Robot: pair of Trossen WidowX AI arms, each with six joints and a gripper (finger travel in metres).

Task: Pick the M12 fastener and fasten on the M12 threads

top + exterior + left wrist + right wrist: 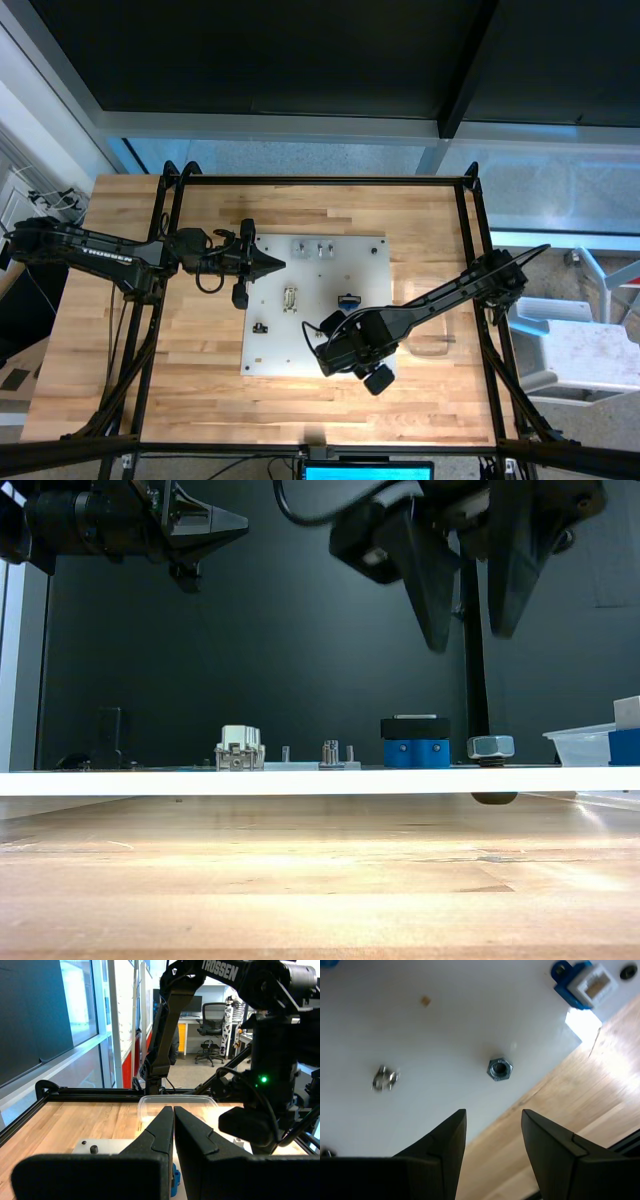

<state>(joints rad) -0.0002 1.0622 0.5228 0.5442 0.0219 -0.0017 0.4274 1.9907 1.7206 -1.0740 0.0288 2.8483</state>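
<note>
Right gripper hangs with its fingers spread and nothing between them, well above the white board near its near right edge. Below it, the M12 fastener sits alone on the board, touching neither finger. In the low view it rests level with a sliver of black just under it. The right wrist view shows a dark core in its bore, so it appears to be on its stud; whether the threads have caught I cannot tell. In the low view it stands apart from the clear tray, not in it. Left gripper is parked over the board's left edge, fingers pressed together, holding nothing.

The step in hand looks like the fastening itself. To do it well, the right gripper should drop straight down so the nut sits centred between the fingers. It should close on two opposite flats rather than corners, and keep the wrist axis in line with the stud while turning. Light downward pressure helps. A tilted nut would cross-thread or pop off, so any lean should be corrected before turning.
</note>
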